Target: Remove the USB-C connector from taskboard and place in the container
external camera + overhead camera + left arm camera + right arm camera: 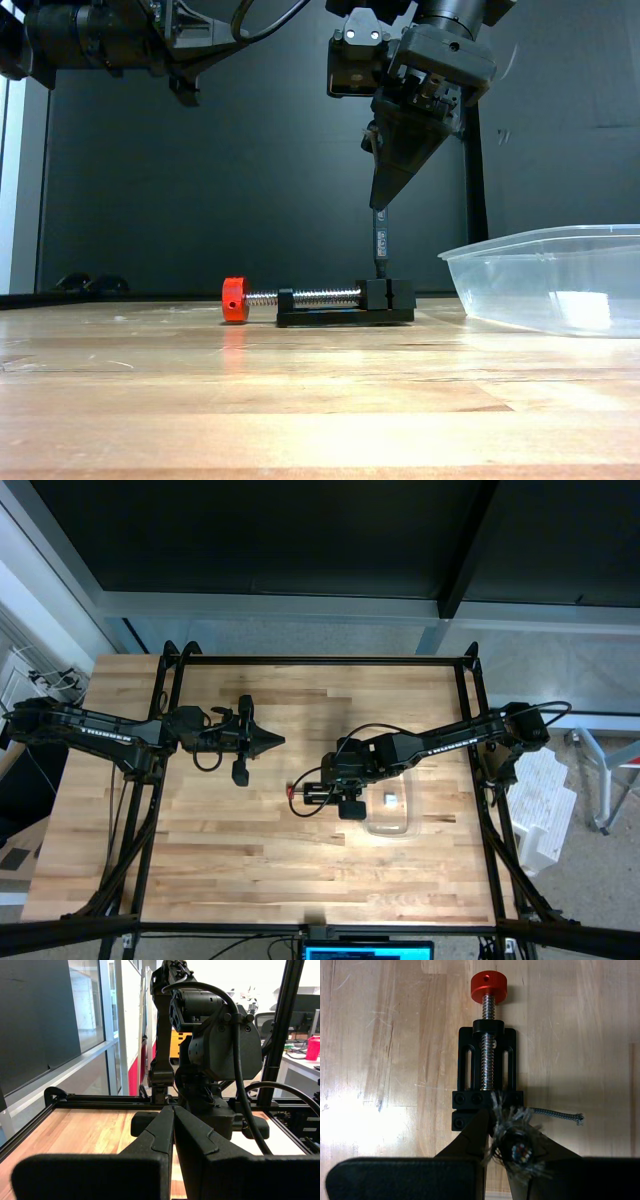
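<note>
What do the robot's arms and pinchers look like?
Both arms are black and jointed, with black cables looping alongside. The left arm carries white TROSSEN lettering. The left gripper, over the table at left, and the right gripper, above the taskboard, end in black wedge-shaped fingers tapering to points.

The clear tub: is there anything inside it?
One small pale square piece lies in the tub; the right arm hides its far left corner. Beside it, the right hand pinches the plug at the black clamp. The left hand hangs shut over the table's left.
</note>
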`<act>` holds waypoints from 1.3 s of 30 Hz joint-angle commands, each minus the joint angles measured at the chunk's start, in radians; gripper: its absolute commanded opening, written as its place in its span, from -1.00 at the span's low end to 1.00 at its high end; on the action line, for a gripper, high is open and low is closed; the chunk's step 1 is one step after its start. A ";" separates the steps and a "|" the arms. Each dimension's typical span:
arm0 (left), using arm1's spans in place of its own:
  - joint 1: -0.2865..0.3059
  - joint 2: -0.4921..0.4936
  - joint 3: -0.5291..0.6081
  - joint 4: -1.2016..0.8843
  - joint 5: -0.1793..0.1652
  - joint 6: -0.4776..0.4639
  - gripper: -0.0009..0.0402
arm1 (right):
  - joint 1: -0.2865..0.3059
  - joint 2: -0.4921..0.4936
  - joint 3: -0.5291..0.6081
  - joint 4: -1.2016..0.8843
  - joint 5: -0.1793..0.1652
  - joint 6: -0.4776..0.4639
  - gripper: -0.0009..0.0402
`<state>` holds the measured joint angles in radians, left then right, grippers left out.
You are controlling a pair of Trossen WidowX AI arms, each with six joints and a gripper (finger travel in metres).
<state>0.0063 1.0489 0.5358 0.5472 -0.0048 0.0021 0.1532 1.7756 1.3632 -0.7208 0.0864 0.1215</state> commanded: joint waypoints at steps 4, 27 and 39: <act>0.000 0.000 0.000 0.000 0.000 0.000 -0.96 | 0.000 -0.007 0.003 0.002 0.000 0.000 -0.96; 0.000 0.000 0.000 0.000 0.000 0.000 -0.96 | 0.000 -0.065 0.003 0.008 0.000 -0.002 -0.96; 0.000 0.000 0.000 0.000 0.000 0.000 -0.96 | 0.002 -0.104 0.001 -0.035 0.000 0.001 -0.96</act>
<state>0.0063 1.0489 0.5358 0.5468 -0.0048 0.0021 0.1547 1.6783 1.3666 -0.7387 0.0864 0.1219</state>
